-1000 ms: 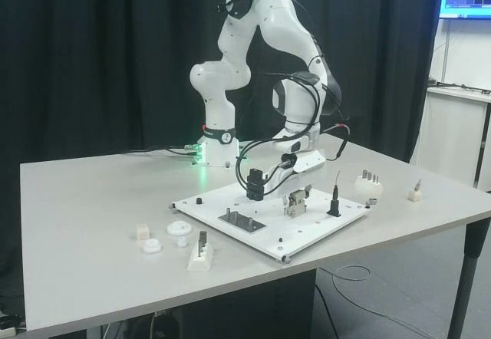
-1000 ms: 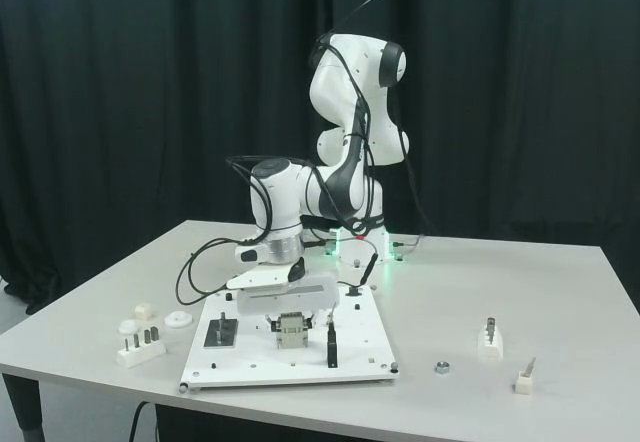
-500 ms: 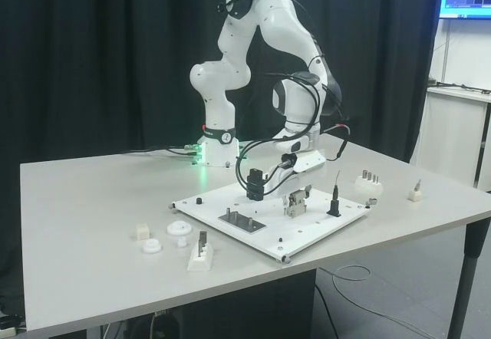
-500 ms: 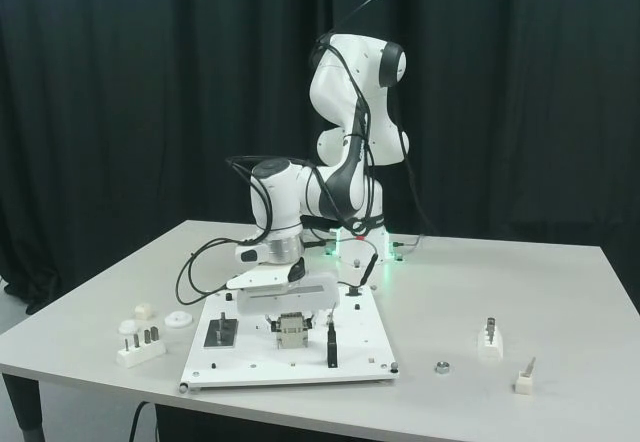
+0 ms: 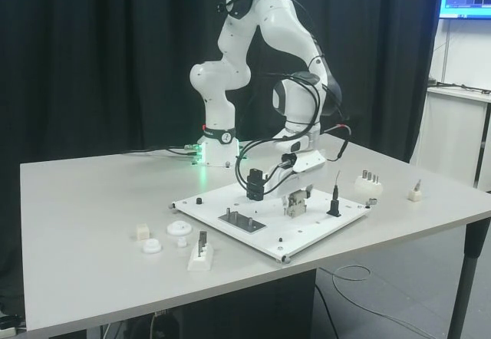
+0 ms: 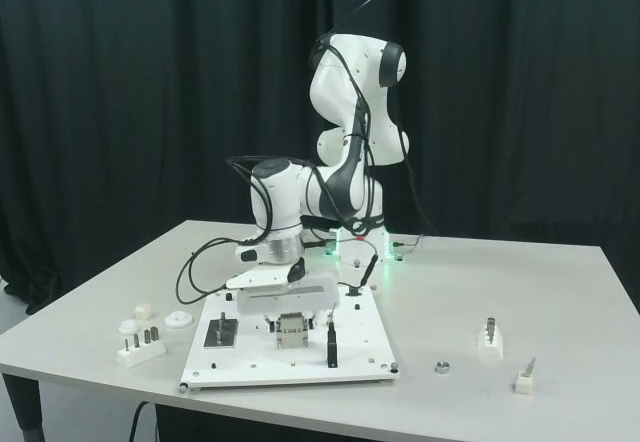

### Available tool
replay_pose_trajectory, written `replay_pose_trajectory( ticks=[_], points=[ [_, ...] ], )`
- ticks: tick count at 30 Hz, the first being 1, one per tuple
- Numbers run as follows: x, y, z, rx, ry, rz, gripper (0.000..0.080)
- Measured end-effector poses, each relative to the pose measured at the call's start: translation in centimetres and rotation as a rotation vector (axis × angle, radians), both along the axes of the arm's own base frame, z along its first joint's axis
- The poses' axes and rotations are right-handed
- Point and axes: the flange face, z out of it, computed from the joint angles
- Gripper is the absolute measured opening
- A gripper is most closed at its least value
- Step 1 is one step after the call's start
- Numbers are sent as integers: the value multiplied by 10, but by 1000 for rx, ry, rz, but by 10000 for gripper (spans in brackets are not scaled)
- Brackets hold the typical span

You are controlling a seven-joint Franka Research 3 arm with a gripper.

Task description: Insert waterproof.

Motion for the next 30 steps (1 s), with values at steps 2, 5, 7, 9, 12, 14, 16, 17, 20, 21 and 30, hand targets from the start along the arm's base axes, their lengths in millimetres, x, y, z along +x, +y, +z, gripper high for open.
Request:
replay_pose_trajectory(
  ticks=[2, 5, 7, 9, 12, 14, 16, 17, 20, 21, 30],
  points=[
    [1, 1, 1, 0, -3, 1, 623],
    [1, 1, 3, 0, -7, 2, 737],
    [2, 1, 6, 2, -11, 2, 737],
    [2, 1, 9, 3, -12, 3, 785],
    [1, -1, 15, 3, -7, 6, 785],
    [0, -3, 20, 2, -2, 9, 785],
    [-1, -6, 26, 0, 3, 4, 797],
    [-2, -8, 29, 0, 5, -3, 797],
    [-3, -13, 37, -1, 6, -32, 797],
    [-3, -14, 40, -1, 7, -42, 799],
    [-5, -27, 55, -7, -6, -141, 800]
  ],
)
